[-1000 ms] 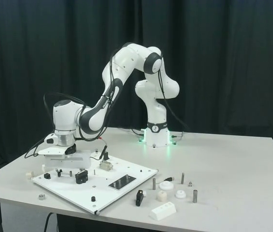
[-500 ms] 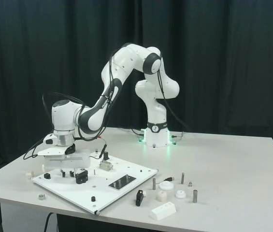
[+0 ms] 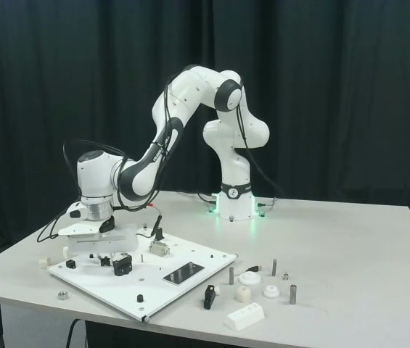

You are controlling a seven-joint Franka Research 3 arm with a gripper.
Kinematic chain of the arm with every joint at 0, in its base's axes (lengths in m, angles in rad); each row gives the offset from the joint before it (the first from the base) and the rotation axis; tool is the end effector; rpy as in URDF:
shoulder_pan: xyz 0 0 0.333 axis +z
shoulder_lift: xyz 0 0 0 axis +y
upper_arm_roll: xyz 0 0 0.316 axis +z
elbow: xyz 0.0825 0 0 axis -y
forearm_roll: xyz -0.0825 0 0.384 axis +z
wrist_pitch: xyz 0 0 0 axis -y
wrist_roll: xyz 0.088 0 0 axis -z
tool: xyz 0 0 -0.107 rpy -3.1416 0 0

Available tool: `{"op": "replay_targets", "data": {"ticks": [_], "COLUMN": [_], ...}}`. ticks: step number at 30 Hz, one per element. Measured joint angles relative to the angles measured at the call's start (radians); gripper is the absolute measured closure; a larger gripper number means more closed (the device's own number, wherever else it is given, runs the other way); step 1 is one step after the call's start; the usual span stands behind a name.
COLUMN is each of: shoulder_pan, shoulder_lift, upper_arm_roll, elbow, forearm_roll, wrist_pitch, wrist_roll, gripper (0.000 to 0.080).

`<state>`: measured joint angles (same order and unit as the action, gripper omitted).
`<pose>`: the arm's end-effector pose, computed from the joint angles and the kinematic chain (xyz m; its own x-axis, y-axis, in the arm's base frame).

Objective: Remove square peg 2.

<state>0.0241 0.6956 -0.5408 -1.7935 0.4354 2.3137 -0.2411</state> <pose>0.5780 -0.2907 0.2007 0.8819 -0.4691 -0.0477 -0.4685 -0.8832 0.0238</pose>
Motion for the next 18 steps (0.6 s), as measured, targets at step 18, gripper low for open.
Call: {"op": "replay_targets", "data": {"ticks": [18], "shoulder_pan": [0.002], "shoulder_lift": [-0.004], "upper_arm_roll": [0.0], "elbow": [0.001], "forearm_roll": [-0.015], "wrist_pitch": [-0.003], "wrist_roll": [-0.001], "gripper": [0.0707]}}
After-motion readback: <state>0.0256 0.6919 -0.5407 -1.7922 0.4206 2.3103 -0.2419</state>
